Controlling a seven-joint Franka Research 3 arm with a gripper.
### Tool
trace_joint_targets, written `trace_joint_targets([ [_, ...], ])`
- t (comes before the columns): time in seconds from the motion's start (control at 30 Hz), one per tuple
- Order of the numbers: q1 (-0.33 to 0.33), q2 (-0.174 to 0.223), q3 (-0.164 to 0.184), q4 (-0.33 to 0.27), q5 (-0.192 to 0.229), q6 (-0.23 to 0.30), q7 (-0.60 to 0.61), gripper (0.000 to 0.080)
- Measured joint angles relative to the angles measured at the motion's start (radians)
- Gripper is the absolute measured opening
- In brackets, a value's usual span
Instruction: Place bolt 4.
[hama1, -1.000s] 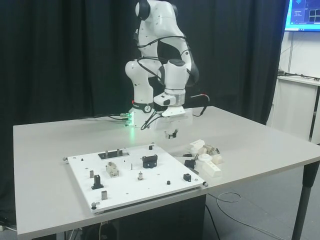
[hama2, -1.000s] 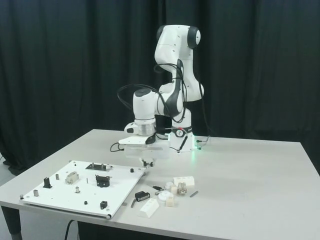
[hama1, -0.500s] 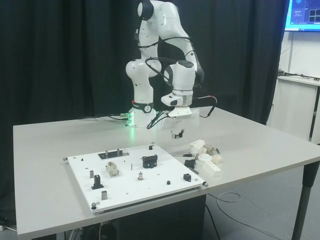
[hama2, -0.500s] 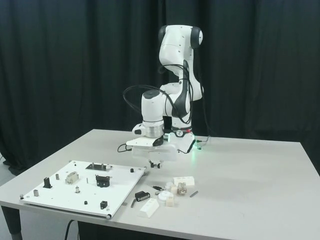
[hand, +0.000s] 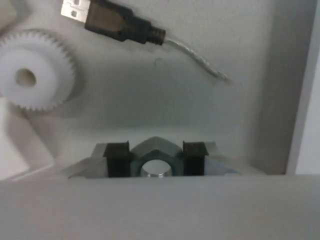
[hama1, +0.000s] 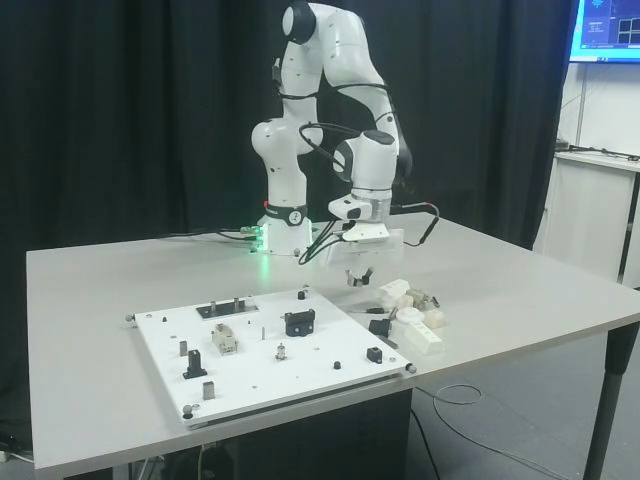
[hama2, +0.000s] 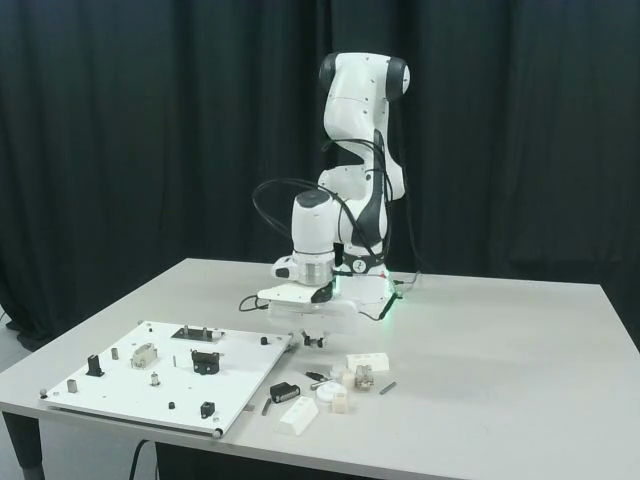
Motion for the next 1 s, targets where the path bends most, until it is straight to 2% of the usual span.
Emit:
trace_joint_targets([
  [0.47,-0.005,0.048,0.05,-0.005,0.0,0.04,0.058,0.0224],
  [1.0,-0.033,0.061,0.088,-0.007,0.0,0.065,0.087,0.0224],
])
